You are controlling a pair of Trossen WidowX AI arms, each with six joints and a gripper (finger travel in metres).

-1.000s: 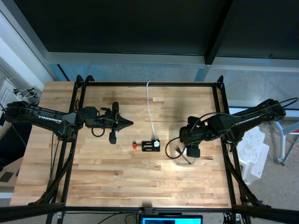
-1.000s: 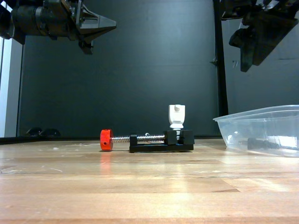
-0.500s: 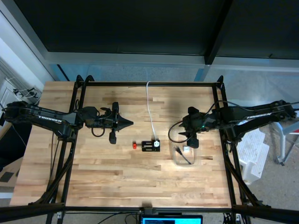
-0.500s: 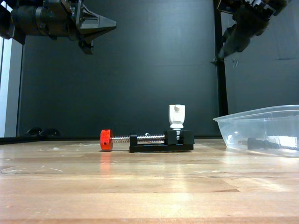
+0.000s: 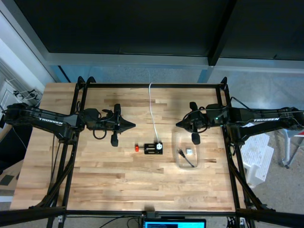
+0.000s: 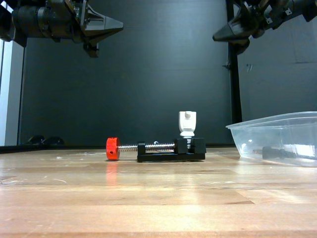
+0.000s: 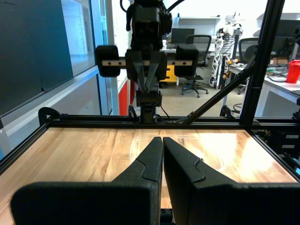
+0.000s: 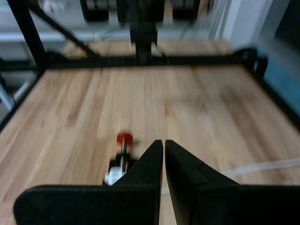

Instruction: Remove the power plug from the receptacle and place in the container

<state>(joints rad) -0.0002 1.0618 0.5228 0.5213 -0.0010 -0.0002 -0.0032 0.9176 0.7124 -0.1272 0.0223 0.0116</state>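
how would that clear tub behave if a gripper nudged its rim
Probably light and apt to slide: the container is thin clear plastic holding only the power plug and a small white piece. Its low, wide shape likely resists tipping. The left gripper and right gripper hang shut above the table, apart from it.

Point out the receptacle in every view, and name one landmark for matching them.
High view: the receptacle sits mid-table; the left gripper and right gripper hang raised to either side, jaws shut.
Low view: receptacle in the middle, left of the container.
Left wrist view: not in it.
Right wrist view: receptacle just past the jaws, partly hidden.
Shared landmark: its red knob.
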